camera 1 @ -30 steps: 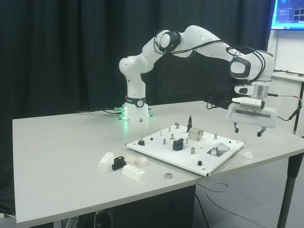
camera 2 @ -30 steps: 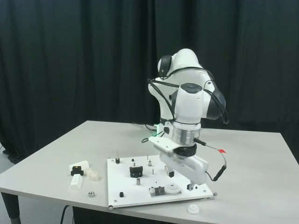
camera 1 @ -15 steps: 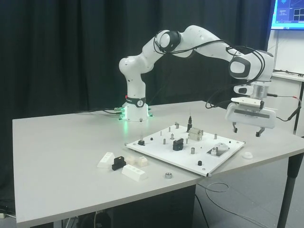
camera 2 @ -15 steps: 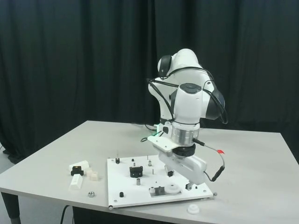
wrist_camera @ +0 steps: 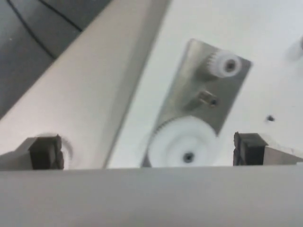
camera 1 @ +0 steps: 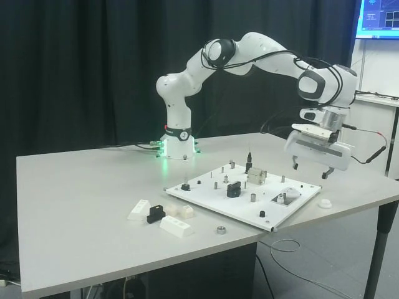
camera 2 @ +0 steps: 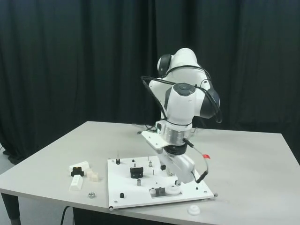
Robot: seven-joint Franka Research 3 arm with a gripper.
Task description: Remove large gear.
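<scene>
The large white gear (wrist_camera: 184, 146) sits on a peg at one end of a grey metal plate (wrist_camera: 189, 80), with a small white gear (wrist_camera: 222, 64) at the other end and a bare peg between them. This plate lies on the white board (camera 1: 206, 193) near its right corner, where the large gear (camera 1: 291, 192) (camera 2: 174, 189) also shows. My gripper (camera 1: 309, 171) (wrist_camera: 147, 150) (camera 2: 171, 176) hangs open above that corner, holding nothing. In the wrist view the gear lies between the two black fingertips (wrist_camera: 248, 149), closer to this one.
A loose white round part (camera 1: 323, 203) (camera 2: 193, 210) lies on the table just off the board's corner, near the table edge. The board carries black blocks and upright pegs (camera 1: 234, 189). White blocks (camera 1: 176, 225), a black piece (camera 1: 156, 213) and a nut (camera 1: 220, 230) lie left of the board.
The gripper has moved from beyond the board's right edge inward over the board's corner, rising slightly. It stays open. Nothing on the table has shifted.
</scene>
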